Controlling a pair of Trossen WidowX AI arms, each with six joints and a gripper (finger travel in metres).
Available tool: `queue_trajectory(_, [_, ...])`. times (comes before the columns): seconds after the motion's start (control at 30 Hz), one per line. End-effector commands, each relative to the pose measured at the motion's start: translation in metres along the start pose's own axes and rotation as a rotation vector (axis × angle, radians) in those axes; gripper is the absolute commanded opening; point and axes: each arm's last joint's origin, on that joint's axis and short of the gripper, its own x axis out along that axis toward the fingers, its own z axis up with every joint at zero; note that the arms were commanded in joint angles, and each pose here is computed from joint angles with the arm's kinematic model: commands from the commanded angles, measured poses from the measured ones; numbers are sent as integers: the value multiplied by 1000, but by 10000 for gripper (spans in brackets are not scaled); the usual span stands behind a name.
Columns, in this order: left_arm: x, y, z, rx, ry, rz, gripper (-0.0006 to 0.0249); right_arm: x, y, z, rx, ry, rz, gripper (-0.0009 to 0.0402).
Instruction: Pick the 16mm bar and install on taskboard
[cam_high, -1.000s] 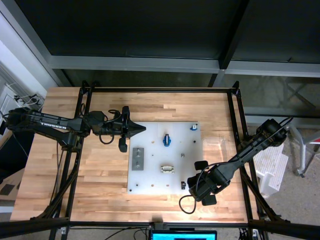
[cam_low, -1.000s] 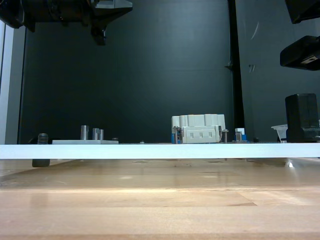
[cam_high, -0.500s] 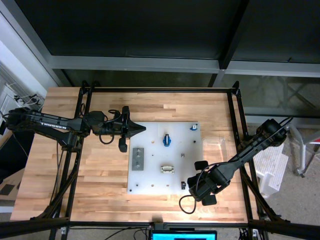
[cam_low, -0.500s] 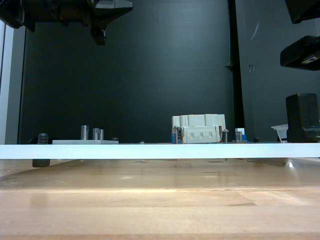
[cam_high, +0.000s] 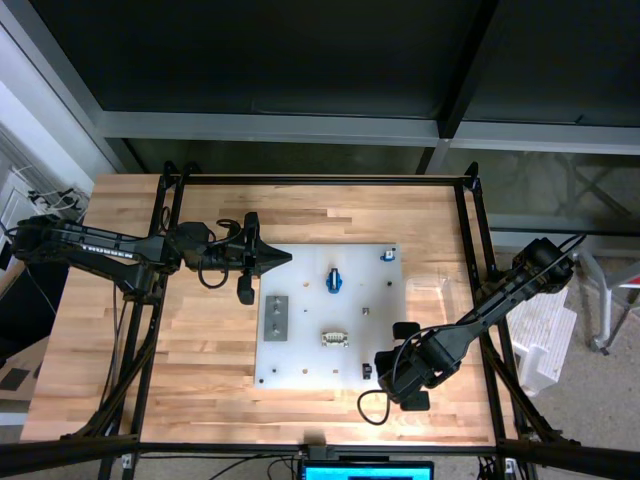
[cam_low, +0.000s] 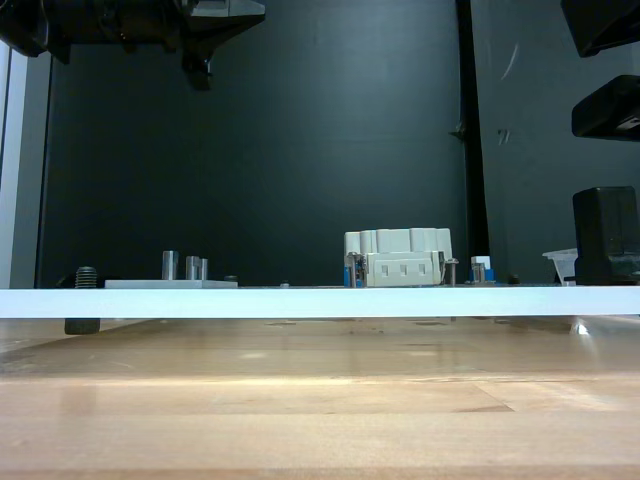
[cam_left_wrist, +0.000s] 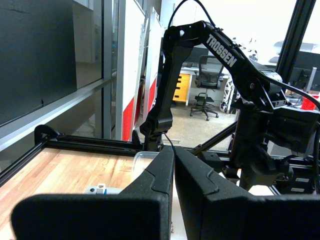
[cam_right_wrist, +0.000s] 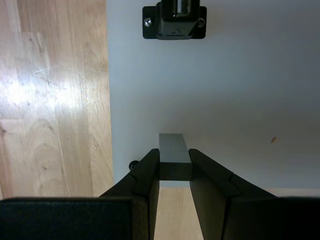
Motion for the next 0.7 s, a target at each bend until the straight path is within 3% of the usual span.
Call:
queue_trajectory(0.03, [0,0,0,0,0,0,0,0,0,0,37,-3,1,11])
queue_trajectory(0.47, [0,0,0,0,0,0,0,0,0,1,68,-9,0,180])
queue_trajectory(0.7, [0,0,0,0,0,0,0,-13,-3,0,68,-17,2,217])
